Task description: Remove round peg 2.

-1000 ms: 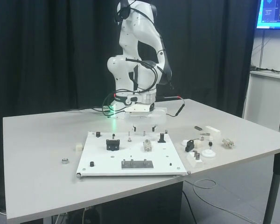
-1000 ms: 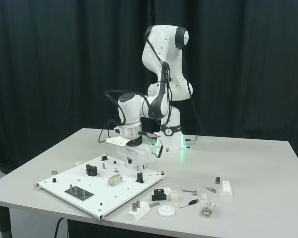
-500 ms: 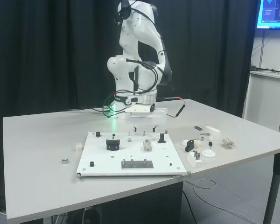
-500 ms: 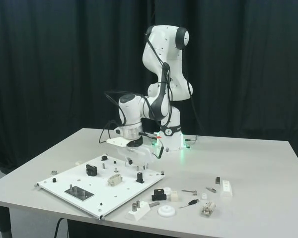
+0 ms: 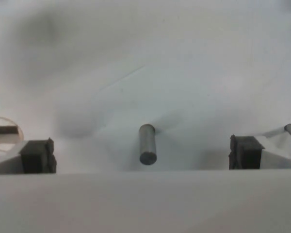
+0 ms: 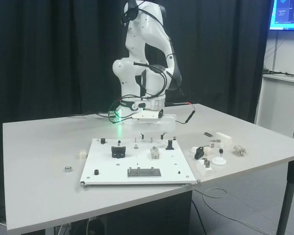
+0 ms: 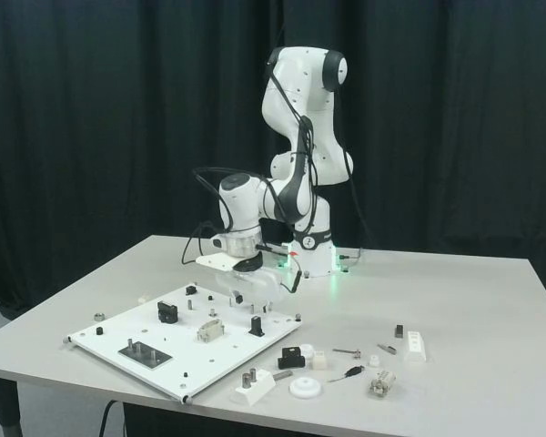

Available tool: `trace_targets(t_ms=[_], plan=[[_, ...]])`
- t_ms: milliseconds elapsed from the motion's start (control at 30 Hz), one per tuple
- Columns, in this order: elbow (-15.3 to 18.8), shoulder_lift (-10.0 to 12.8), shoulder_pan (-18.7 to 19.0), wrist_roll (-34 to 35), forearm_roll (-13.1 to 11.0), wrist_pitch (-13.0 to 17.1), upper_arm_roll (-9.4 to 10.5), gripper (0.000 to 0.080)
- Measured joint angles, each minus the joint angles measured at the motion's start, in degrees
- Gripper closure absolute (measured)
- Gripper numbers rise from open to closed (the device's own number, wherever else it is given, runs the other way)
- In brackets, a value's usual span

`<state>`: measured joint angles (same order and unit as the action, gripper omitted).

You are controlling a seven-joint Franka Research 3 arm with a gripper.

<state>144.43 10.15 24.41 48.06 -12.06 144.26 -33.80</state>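
Observation:
A short grey round peg (image 5: pixel 147 144) stands upright in the white board (image 6: pixel 108 166), near its far edge. My gripper (image 5: pixel 141 154) is open and hangs low over it, with one black pad (image 5: pixel 38 156) on each side and wide gaps to the peg. In the first room view the gripper (image 6: pixel 151 134) sits just above the peg (image 6: pixel 151 140). In the second room view the gripper (image 7: pixel 253 299) hovers over the board (image 7: pixel 118 330); I cannot make out the peg there.
The board carries black fixtures (image 6: pixel 118 151), another upright peg (image 6: pixel 136 145) and a grey plate with pins (image 6: pixel 143 172). Loose white and black parts (image 6: pixel 211 155) lie right of the board. A small white cube (image 6: pixel 82 154) and a metal ring (image 6: pixel 67 169) lie left of it.
The arm's elbow and wrist have shifted slightly. The gripper stays open above the same peg at the board's far edge.

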Motion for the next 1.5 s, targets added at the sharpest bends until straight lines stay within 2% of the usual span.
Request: trace_targets(t_ms=[700, 967, 1000, 1167, 1200, 1500], plan=[[0.0, 1.1, 0.0, -0.7, -0.1, 1.1, 0.59, 0.0003], [0.0, 1.6, -0.1, -1.7, -0.9, 1.2, 0.70, 0.0003], [0.0, 1.7, -0.1, -1.8, -1.0, 1.2, 0.70, 0.0122], [0.0, 2.1, -0.3, -1.9, -1.1, 1.2, 0.70, 0.0122], [0.0, 2.1, -0.4, -1.9, -1.2, 1.2, 0.70, 0.0310], [0.0, 2.4, -0.7, -1.9, -2.2, 1.2, 0.70, 0.0310]])
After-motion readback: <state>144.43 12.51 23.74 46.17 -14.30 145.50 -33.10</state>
